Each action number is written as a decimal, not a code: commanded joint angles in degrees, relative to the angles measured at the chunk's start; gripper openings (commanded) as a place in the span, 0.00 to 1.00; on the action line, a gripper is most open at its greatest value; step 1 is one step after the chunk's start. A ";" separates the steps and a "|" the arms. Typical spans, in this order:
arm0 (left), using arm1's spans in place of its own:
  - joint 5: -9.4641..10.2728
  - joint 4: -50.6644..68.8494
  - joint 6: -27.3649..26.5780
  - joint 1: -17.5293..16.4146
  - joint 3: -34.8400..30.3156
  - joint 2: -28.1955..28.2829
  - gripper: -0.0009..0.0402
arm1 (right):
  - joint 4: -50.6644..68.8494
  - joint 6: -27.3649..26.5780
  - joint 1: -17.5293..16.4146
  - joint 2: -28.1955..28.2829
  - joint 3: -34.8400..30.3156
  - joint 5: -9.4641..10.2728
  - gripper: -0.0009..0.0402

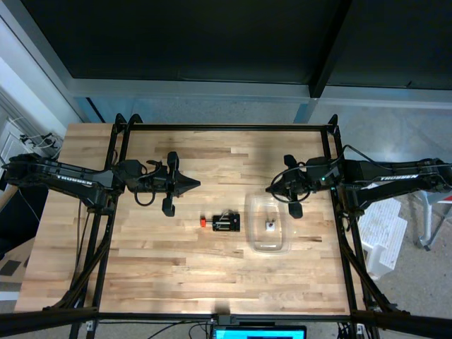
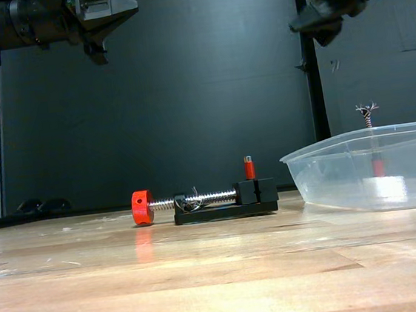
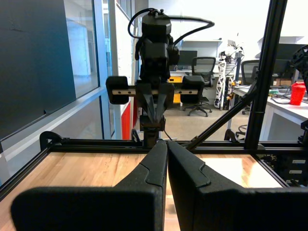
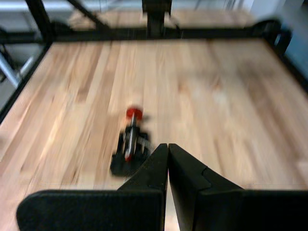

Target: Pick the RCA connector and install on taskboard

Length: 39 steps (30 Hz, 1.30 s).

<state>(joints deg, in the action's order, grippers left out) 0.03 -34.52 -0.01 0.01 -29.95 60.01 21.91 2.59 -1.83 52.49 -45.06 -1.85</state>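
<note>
From above: a pale plank table (image 1: 176, 275) inside a black rail frame (image 1: 226, 128), with grey floor beyond, a dark wall behind and a lit screen (image 1: 259, 331) at the near edge. Near the middle lies the taskboard (image 1: 226, 223), red stub pointing left. Just right of it, apart, a clear tray (image 1: 268, 248), and in it the RCA connector (image 1: 270, 226), a pale speck. Over the left boards, the left gripper (image 1: 196, 185); near the tray's far rim, the right gripper (image 1: 271, 189). Tips facing each other, well apart.

At table height: scuffed boards up close against a flat dark backdrop. Adds what the top view hides: both grippers high off the wood, the taskboard's threaded rod (image 2: 205, 198) and red-capped post (image 2: 249, 168), and a twisted wire (image 2: 367, 115) rising above the tray's rim. Connector itself not told apart through the plastic.

Along the left gripper: fingers (image 3: 154, 168) pressed together, nothing between. Beyond them the right arm (image 3: 155, 57), then windows and office chairs (image 3: 202, 67), a room seen nowhere else.

Along the right gripper: fingers (image 4: 154, 168) likewise together and empty, over blurred boards with the taskboard ahead.
</note>
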 commanded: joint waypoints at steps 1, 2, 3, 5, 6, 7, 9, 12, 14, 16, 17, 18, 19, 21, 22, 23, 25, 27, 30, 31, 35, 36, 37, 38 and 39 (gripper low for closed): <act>0.00 -0.02 0.02 0.00 0.00 0.00 0.02 | 6.12 1.27 -1.09 0.00 -1.31 -0.13 0.02; 0.00 -0.02 0.02 0.00 0.00 0.00 0.02 | 7.98 1.49 -1.55 0.00 -1.73 -0.17 0.02; 0.00 -0.02 0.00 0.00 0.00 0.00 0.02 | 9.73 1.60 -2.03 0.00 -2.08 -0.31 0.02; 0.00 -0.02 0.02 -0.02 0.00 0.00 0.02 | 12.57 2.43 -3.43 0.00 -2.56 -1.73 0.02; 0.00 -0.02 0.00 0.00 0.00 0.00 0.02 | 13.99 2.99 -4.24 0.00 -2.80 -2.73 0.02; 0.00 -0.02 0.00 0.00 0.00 0.00 0.02 | 15.52 3.32 -5.09 0.00 -3.13 -3.63 0.02; 0.00 0.00 0.02 -0.02 0.00 0.00 0.02 | 17.88 4.66 -7.02 0.00 -3.48 -4.83 0.02; 0.00 -0.02 0.02 -0.02 0.00 0.00 0.02 | 19.63 7.41 -9.84 0.00 -3.50 -4.81 0.02; 0.00 -0.02 0.00 0.00 0.00 0.00 0.02 | 20.92 8.85 -11.91 0.00 -3.50 -5.16 0.02; 0.00 -0.02 0.02 -0.02 0.00 0.00 0.02 | 22.62 10.32 -13.88 0.13 -3.50 -6.43 0.02; 0.00 -0.02 0.02 0.00 0.00 0.00 0.02 | 23.54 10.86 -14.73 0.13 -3.50 -6.58 0.02; 0.00 -0.02 0.02 0.00 0.00 0.00 0.02 | 24.48 11.26 -15.52 0.17 -3.50 -6.69 0.02; 0.00 -0.02 0.00 0.00 0.00 0.00 0.02 | 25.38 11.54 -16.22 0.33 -3.50 -7.28 0.02; 0.00 -0.02 0.02 0.00 0.00 0.00 0.02 | 27.08 12.20 -17.20 0.55 -3.50 -7.65 0.02; 0.00 -0.02 0.00 0.00 0.00 0.00 0.02 | 27.78 12.66 -17.55 0.76 -3.50 -7.58 0.02; 0.00 -0.02 0.02 -0.02 0.00 0.00 0.02 | 28.50 13.46 -17.75 1.05 -3.50 -7.63 0.02; 0.00 0.00 0.02 0.00 0.00 0.00 0.02 | 29.68 14.32 -17.86 1.57 -3.50 -7.58 0.02; 0.00 -0.02 0.00 -0.02 0.00 0.00 0.02 | 30.16 14.84 -17.90 2.16 -3.48 -7.61 0.02; 0.00 -0.02 0.02 0.00 0.00 0.00 0.02 | 29.70 15.21 -17.92 2.89 -3.45 -7.74 0.02; 0.00 -0.02 0.00 -0.02 0.00 0.00 0.02 | 29.64 15.67 -17.94 3.26 -3.45 -8.07 0.02; 0.00 -0.02 0.02 -0.02 0.00 0.00 0.02 | 29.57 16.83 -17.92 5.77 -3.43 -9.16 0.08; 0.00 0.00 0.02 0.00 0.00 0.00 0.02 | 29.44 17.42 -17.94 6.54 -3.43 -9.18 0.11; 0.00 -0.02 0.00 0.00 0.00 0.00 0.02 | 29.00 17.84 -17.92 7.28 -3.41 -9.35 0.14; 0.00 -0.02 0.00 0.00 0.00 0.00 0.02 | 28.30 18.05 -17.94 7.89 -3.39 -9.35 0.17; 0.00 -0.02 0.02 0.00 0.00 0.00 0.02 | 27.50 18.21 -17.94 8.52 -3.39 -9.35 0.21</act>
<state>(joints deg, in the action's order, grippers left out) 0.05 -34.52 -0.01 0.01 -29.93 59.99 50.43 20.60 -19.77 60.27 -48.53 -11.18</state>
